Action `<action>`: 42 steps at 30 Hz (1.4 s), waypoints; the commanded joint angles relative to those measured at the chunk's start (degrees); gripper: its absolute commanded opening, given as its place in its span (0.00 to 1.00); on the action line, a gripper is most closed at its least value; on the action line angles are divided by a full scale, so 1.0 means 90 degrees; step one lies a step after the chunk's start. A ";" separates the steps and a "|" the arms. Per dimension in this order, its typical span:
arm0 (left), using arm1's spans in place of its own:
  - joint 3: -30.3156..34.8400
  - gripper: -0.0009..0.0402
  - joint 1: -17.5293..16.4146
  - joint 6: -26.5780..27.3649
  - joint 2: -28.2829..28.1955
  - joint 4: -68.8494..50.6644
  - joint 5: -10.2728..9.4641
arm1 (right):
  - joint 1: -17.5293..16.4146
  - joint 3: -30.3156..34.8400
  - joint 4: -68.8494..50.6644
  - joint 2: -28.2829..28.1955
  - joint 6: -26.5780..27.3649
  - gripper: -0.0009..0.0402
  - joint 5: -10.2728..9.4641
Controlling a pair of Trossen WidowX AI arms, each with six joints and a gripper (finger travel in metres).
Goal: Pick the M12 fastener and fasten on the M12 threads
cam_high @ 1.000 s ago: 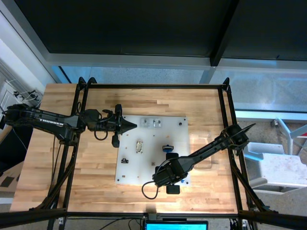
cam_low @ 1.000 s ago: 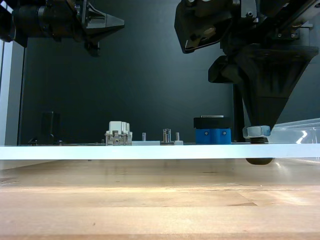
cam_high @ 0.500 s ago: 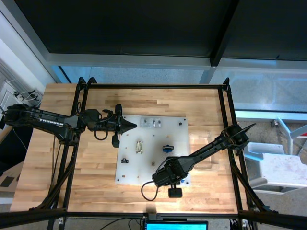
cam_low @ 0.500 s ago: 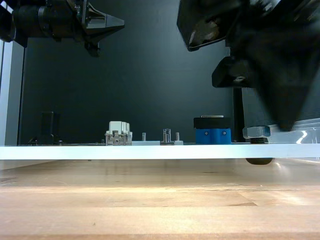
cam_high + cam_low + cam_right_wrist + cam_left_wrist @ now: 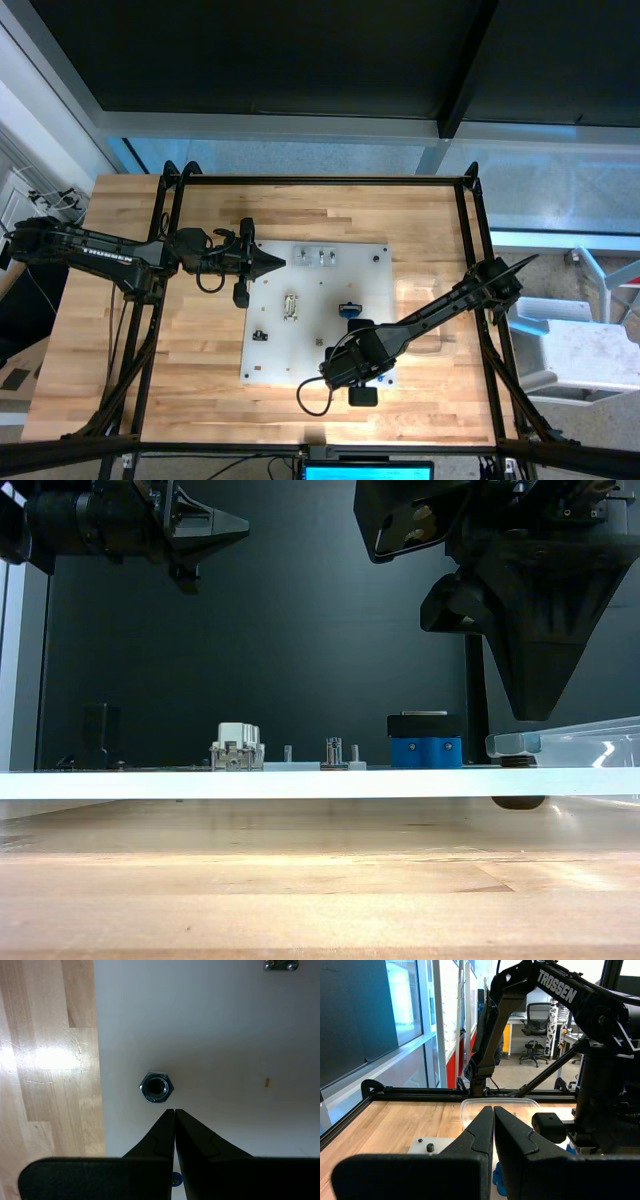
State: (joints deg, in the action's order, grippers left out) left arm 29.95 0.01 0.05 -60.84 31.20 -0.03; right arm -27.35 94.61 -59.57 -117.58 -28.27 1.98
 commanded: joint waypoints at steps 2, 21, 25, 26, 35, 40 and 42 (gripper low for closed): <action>0.0000 0.02 0.0000 0.0000 -0.0002 0.0000 0.0002 | 0.0046 0.0002 0.0095 -0.0019 -0.0049 0.02 0.0255; 0.0000 0.02 -0.0002 0.0000 -0.0002 0.0000 0.0000 | 0.0051 -0.0352 0.0566 -0.0015 -0.0209 0.02 -0.0515; 0.0000 0.02 -0.0002 0.0000 -0.0002 0.0000 0.0000 | 0.0049 -0.0342 0.0529 0.0078 0.0223 0.02 -0.1817; 0.0000 0.02 -0.0002 0.0000 -0.0002 0.0000 0.0002 | 0.0049 -0.0342 0.0493 0.0102 0.0219 0.02 -0.1807; 0.0000 0.02 0.0000 0.0000 -0.0002 0.0000 0.0000 | 0.0053 -0.0342 0.0342 0.0192 -0.0160 0.02 -0.0673; 0.0000 0.02 0.0000 0.0000 -0.0002 -0.0002 0.0000 | 0.0066 -0.0347 0.0369 0.0211 -0.0333 0.02 -0.0124; 0.0000 0.02 0.0000 0.0000 -0.0002 0.0000 0.0000 | 0.0066 -0.0359 0.0420 0.0175 -0.0340 0.02 -0.0002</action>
State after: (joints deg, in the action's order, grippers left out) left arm 29.93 0.01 0.08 -60.84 31.20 -0.05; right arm -26.61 91.48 -56.12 -115.68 -31.29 1.39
